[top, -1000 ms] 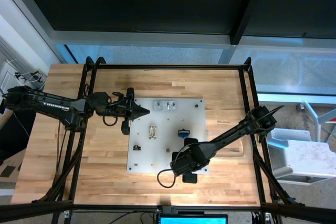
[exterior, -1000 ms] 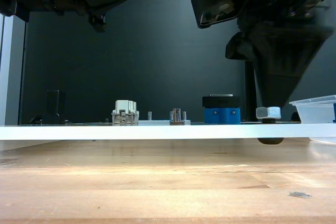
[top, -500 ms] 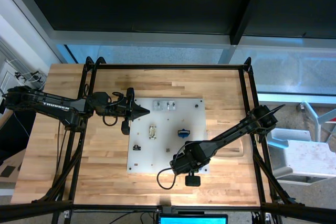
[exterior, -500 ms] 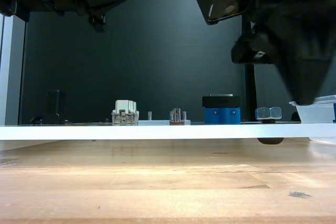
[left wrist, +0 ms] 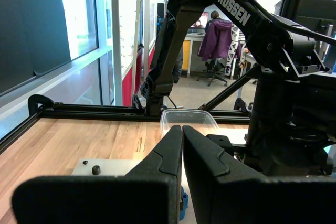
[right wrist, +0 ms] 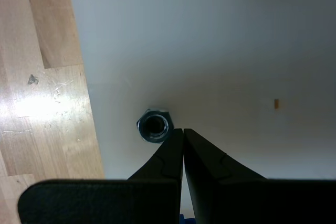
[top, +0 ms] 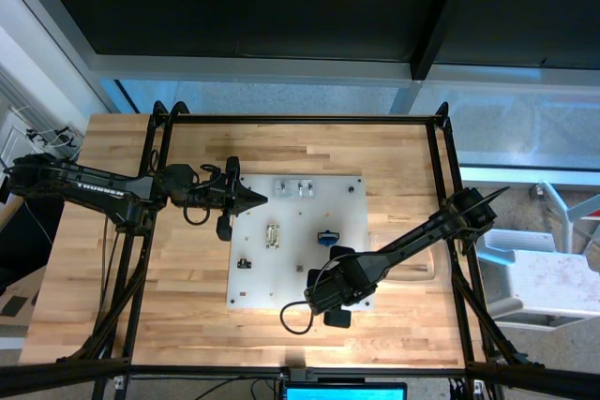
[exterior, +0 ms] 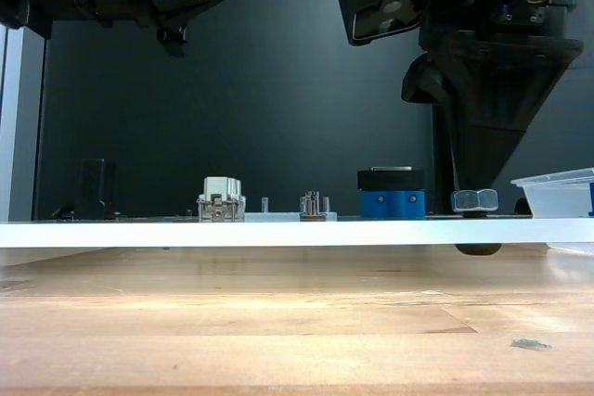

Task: Pick the M12 fastener and fasten on the M12 threads

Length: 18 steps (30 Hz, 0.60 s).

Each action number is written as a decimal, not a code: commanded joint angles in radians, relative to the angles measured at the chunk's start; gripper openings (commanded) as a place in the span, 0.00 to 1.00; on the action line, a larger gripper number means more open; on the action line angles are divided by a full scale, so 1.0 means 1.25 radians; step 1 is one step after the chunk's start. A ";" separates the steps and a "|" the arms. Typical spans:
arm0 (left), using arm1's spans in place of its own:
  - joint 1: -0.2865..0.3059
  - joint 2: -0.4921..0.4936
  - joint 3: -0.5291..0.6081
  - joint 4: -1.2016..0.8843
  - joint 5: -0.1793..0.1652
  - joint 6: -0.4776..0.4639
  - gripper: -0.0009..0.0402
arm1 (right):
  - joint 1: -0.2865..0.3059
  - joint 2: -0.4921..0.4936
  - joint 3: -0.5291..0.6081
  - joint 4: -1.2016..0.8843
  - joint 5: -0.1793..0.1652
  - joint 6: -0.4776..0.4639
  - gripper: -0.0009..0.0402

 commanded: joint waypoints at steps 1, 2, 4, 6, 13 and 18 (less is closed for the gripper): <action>0.000 0.000 0.000 0.000 0.000 0.000 0.02 | 0.000 0.002 -0.002 0.002 -0.004 0.001 0.02; 0.000 0.000 0.000 0.000 0.000 0.000 0.02 | 0.001 0.002 -0.002 0.003 -0.018 0.001 0.02; 0.000 0.000 0.000 0.000 0.000 0.000 0.02 | 0.001 0.001 -0.002 0.010 -0.104 -0.006 0.02; 0.000 0.000 0.000 0.000 0.000 0.000 0.02 | 0.001 -0.001 -0.002 0.011 -0.191 -0.024 0.02; 0.000 0.000 0.000 0.000 0.000 0.000 0.02 | 0.001 -0.004 -0.001 -0.006 -0.221 -0.031 0.02; 0.000 0.000 0.000 0.000 0.000 0.000 0.02 | 0.001 -0.005 0.003 -0.014 -0.134 -0.023 0.02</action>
